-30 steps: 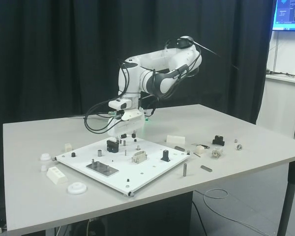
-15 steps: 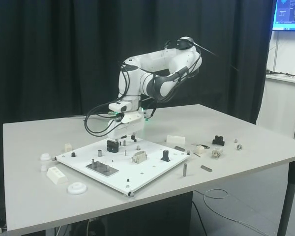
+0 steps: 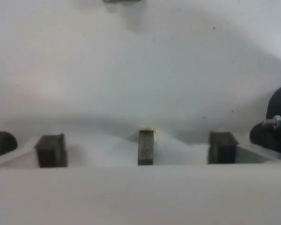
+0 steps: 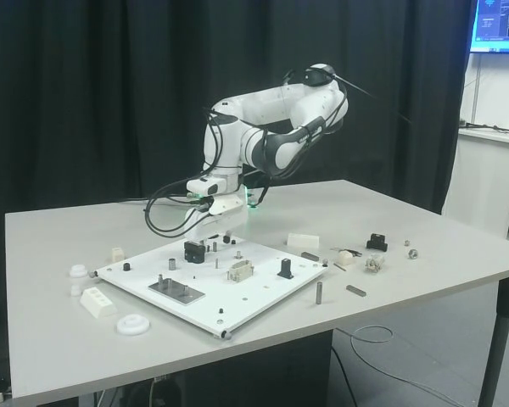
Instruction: Remove square peg 2.
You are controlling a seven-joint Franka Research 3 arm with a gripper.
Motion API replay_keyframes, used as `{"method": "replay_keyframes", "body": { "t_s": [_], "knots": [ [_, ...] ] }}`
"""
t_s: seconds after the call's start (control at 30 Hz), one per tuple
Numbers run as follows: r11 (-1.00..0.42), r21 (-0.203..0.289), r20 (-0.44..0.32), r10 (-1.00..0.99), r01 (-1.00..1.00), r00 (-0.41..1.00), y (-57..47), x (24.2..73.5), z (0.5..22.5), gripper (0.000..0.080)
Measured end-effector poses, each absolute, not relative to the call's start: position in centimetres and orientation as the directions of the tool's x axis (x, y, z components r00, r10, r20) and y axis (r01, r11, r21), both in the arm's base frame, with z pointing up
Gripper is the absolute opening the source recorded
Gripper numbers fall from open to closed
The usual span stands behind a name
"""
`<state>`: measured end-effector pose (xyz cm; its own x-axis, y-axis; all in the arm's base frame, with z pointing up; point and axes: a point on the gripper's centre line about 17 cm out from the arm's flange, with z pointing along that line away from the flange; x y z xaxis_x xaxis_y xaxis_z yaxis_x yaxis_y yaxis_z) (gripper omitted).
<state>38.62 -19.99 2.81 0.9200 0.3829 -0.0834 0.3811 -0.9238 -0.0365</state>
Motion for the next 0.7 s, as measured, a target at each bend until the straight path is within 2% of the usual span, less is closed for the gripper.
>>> {"method": "replay_keyframes", "body": {
  "t_s": [0.17, 0.2, 0.33, 0.37, 0.6, 0.63, 0.67, 0.7],
  "knots": [
    [-0.924, -0.031, -0.086, 0.383, 0.382, 0.92, -20.11, 38.62, 2.73, 0.0682],
    [-0.924, -0.031, -0.086, 0.383, 0.382, 0.92, -20.11, 38.62, 2.71, 0.0521],
    [-0.923, -0.031, -0.086, 0.384, 0.382, 0.919, -20.13, 38.62, 2.7, 0.0521],
    [-0.923, -0.031, -0.086, 0.384, 0.383, 0.919, -20.12, 38.62, 2.69, 0.036],
    [-0.924, -0.025, -0.084, 0.383, 0.382, 0.92, -20.26, 38.72, 2.71, 0.036],
    [-0.924, -0.023, -0.083, 0.382, 0.381, 0.921, -20.33, 38.76, 2.72, 0.0176],
    [-0.925, -0.023, -0.082, 0.381, 0.38, 0.921, -20.34, 38.77, 2.71, 0.0061],
    [-0.925, -0.023, -0.081, 0.381, 0.38, 0.921, -20.35, 38.77, 2.71, 0.0061]
  ]
}}
